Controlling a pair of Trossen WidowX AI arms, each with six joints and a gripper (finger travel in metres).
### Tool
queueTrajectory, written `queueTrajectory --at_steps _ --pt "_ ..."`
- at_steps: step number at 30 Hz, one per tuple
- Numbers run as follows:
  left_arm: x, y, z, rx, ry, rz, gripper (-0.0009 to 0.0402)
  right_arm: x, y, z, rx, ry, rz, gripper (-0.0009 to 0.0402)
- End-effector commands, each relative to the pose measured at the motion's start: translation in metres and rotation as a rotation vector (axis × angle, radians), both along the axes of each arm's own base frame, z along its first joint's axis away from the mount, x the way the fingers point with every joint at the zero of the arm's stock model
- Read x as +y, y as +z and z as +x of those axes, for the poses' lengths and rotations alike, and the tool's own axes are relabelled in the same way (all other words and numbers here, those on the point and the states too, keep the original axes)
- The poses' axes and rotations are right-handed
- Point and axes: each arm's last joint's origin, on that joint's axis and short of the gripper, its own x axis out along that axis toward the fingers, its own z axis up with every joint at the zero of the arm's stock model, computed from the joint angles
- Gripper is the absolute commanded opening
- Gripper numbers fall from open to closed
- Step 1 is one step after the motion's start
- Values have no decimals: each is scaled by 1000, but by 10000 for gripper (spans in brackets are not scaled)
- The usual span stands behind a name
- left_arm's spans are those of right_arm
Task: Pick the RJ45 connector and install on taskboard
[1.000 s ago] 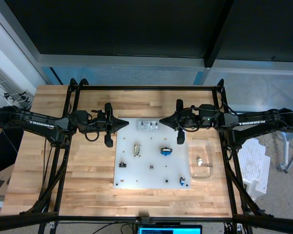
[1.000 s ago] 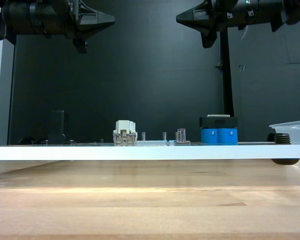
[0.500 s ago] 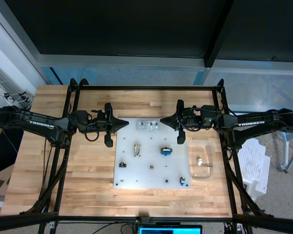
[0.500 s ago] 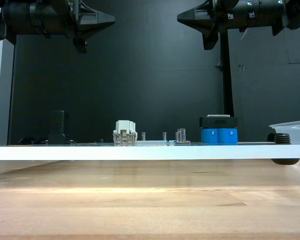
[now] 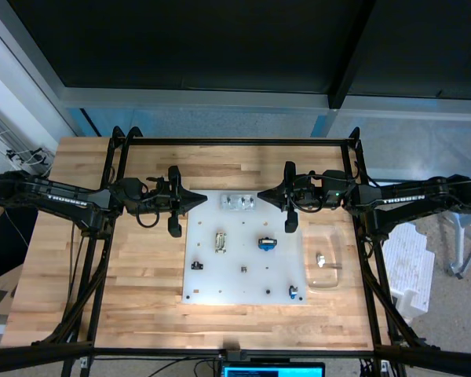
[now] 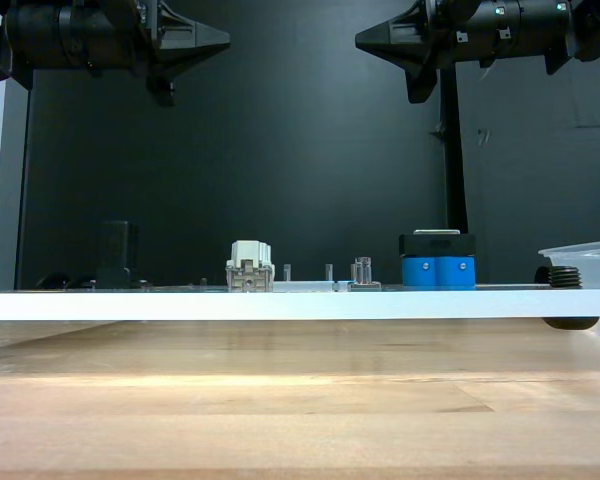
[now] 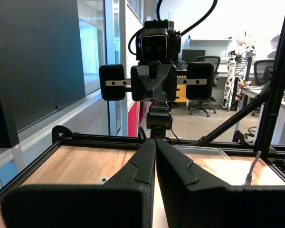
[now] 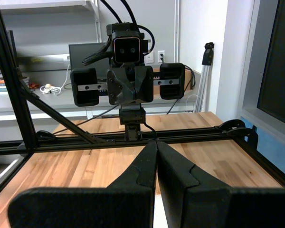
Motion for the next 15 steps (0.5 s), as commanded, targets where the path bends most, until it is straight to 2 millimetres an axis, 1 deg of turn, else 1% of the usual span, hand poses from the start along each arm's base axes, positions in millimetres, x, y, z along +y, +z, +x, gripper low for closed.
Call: queueTrajectory --at_steps 1,15 --pt "0 0 0 0 0 0 0 0 0 0 -3 0 8 0" --pt "0 0 0 0 0 0 0 0 0 0 -2 0 -13 0"
